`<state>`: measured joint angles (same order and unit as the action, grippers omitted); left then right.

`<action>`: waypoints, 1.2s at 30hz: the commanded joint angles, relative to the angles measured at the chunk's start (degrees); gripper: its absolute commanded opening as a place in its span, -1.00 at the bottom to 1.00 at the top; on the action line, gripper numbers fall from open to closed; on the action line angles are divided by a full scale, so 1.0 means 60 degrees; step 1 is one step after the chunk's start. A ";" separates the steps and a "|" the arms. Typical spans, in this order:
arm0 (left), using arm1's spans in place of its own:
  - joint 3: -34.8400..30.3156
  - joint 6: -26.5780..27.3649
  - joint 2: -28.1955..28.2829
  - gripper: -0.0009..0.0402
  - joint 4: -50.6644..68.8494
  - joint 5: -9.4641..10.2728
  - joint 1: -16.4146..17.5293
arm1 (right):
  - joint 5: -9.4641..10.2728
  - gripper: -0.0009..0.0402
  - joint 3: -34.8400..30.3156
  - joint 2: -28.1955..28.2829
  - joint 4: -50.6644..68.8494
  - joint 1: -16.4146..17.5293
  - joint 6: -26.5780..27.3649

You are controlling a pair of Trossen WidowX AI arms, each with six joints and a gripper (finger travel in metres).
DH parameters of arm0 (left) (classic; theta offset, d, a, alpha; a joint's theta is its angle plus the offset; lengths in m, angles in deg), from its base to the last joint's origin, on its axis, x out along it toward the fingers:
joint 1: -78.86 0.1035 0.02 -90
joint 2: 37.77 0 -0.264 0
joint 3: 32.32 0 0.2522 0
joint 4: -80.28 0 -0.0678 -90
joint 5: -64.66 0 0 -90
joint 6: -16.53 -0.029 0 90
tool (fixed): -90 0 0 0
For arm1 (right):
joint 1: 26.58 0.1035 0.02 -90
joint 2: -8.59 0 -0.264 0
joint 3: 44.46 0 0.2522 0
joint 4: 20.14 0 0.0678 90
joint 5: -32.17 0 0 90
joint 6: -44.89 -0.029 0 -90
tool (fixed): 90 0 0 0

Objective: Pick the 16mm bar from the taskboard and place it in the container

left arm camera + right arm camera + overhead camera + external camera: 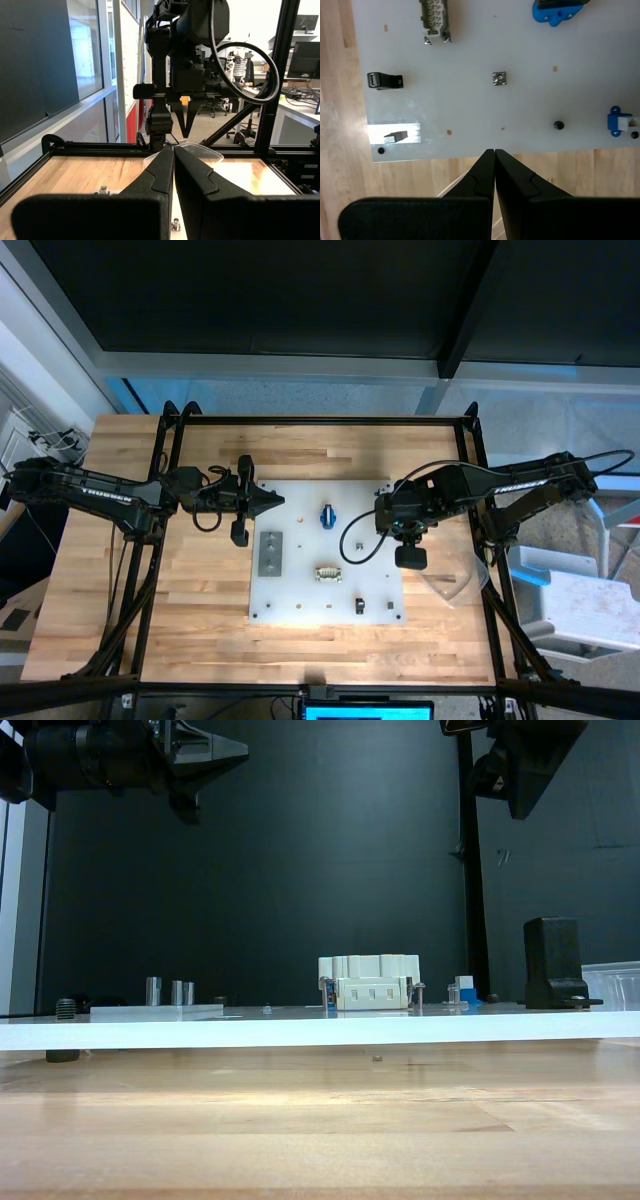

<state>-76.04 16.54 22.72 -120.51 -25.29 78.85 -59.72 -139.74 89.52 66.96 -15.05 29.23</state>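
Left gripper (173, 150): pinched shut, holds nothing, hangs high, maybe ready to drop. Below its tip: grey block (271, 552) on the board (470, 115), with bars (182, 992) upright in holes, easy to grab from above. Right gripper (494, 151): shut, empty, right by the clear tub (455, 588).

Left gripper (276, 501), fingers pressed together, hangs level above the taskboard's (300, 590) far-left corner. Right gripper (410, 556) points downward, likewise closed, above its right edge.
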 commanded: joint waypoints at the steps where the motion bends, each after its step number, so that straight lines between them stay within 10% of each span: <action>1: 0.0000 0.0000 0.0000 -0.96 0.0000 -0.0004 0.0000 | 0.0000 -0.96 0.0011 0.0000 0.0007 0.0280 -0.0160; 36: 0.0000 0.0000 0.0000 -0.96 0.0000 -0.0004 0.0000 | -0.0004 -0.96 0.0011 0.1348 -0.0277 0.2601 -0.1854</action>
<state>-76.01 16.56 22.72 -120.49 -25.29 78.85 -59.72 -139.67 97.34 65.56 0.32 18.19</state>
